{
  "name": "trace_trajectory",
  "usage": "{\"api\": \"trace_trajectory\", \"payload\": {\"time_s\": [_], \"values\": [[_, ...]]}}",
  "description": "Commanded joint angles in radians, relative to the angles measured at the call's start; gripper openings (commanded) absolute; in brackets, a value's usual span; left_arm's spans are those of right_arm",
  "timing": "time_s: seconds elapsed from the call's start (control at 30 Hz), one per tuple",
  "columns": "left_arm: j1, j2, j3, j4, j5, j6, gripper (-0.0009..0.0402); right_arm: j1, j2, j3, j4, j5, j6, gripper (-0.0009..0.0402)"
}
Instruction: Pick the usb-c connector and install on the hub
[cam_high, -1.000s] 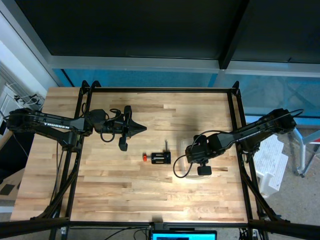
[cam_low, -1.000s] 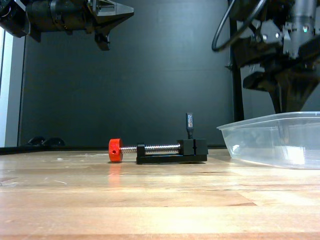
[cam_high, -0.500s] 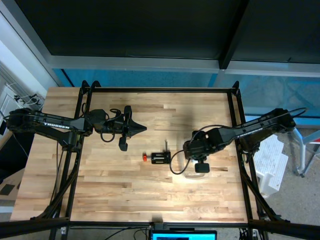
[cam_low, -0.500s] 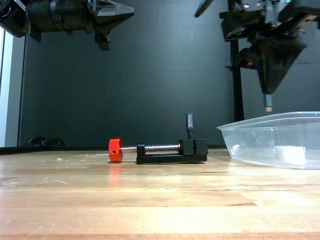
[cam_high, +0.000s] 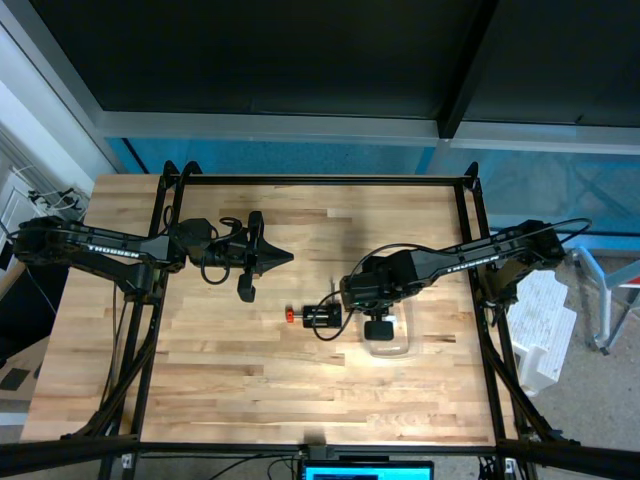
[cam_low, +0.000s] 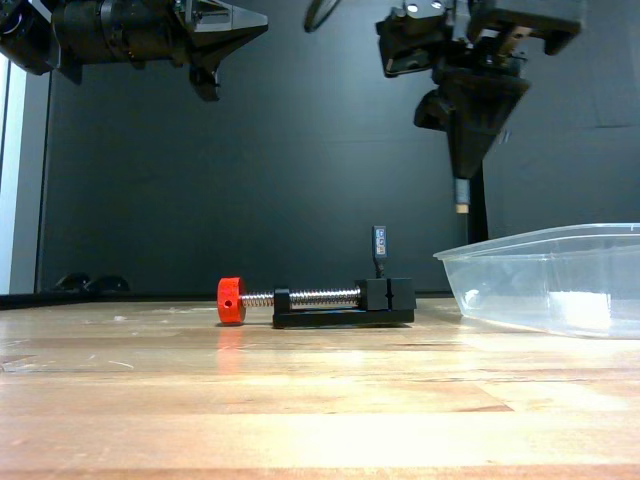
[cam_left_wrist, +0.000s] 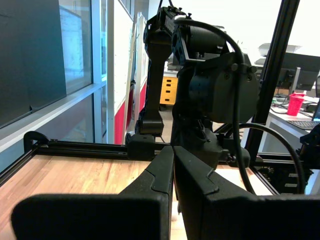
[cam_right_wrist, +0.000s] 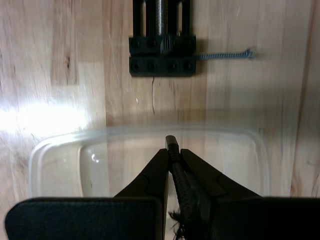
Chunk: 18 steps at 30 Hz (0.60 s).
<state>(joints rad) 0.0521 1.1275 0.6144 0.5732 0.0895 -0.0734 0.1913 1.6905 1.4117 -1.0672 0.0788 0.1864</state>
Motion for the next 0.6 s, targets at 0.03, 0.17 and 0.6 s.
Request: {"api": "trace_trajectory", "payload": {"time_s": [0.03, 0.17, 0.6], "values": [[0.000, 0.000, 0.000, 0.000, 0.000, 0.000, 0.0000, -0.005, 0.032, 0.043, -0.016, 0.002, -0.015, 0.0000], [0.000, 0.000, 0.000, 0.000, 0.000, 0.000, 0.0000, -0.011, 0.070, 0.090, -0.035, 0.006, -0.021, 0.0000], [0.000, 0.000, 0.000, 0.001, 0.000, 0.000, 0.0000, -0.013, 0.147, 0.184, -0.048, 0.005, -0.023, 0.0000]]}}
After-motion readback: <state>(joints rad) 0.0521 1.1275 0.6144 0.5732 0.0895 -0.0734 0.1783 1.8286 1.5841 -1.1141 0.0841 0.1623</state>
